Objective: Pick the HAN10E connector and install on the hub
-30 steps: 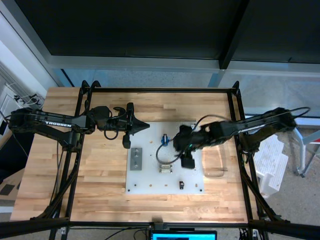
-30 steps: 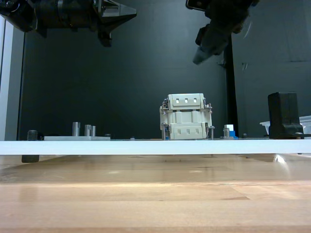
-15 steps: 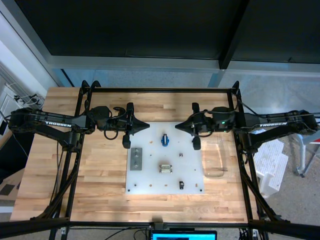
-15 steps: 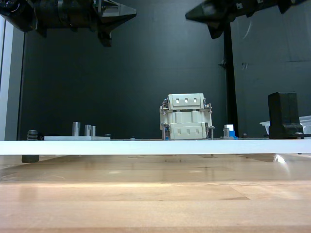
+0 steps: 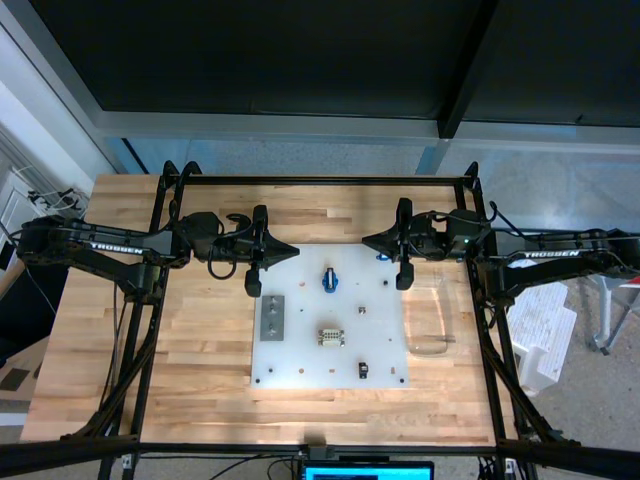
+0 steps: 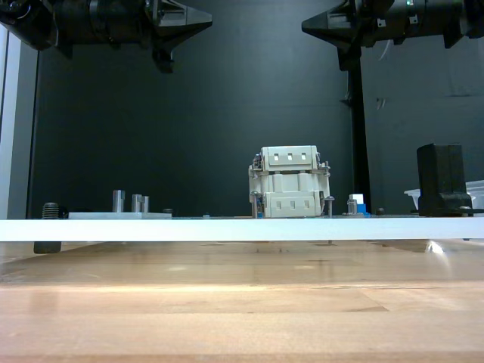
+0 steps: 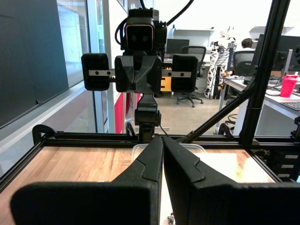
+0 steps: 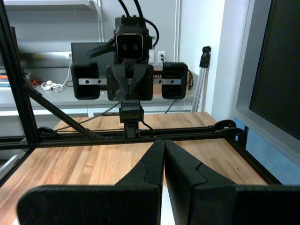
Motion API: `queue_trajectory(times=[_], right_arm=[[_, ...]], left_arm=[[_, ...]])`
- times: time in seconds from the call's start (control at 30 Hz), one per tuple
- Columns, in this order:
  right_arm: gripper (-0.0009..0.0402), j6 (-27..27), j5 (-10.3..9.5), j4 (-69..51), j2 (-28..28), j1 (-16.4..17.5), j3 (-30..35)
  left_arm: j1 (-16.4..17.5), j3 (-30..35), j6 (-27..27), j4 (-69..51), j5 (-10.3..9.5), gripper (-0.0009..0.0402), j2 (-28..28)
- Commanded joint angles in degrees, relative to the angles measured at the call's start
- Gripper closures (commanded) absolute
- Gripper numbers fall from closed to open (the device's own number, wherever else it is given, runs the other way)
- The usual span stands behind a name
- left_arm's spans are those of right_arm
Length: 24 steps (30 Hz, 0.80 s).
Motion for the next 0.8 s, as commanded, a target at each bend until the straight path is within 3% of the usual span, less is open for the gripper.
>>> queue_trajectory(times=[0.03,0.3,0.8], right_arm=[[0.0393,1.14,-0.17,2.54,0.07,0.15,-1.40],[0.0393,1.90,-1.49,3.21,0.07,0.28,-1.70],[0.0393,2.80,-1.33,3.52,0.04,0.39,-1.70]], left_arm=[[0.00,0.02,0.00,0.02,0.00,0.0393,0.02],[0.00,0.02,0.00,0.02,0.02,0.0393,0.02],[0.02,0.02,0.00,0.02,0.02,0.0393,0.02]])
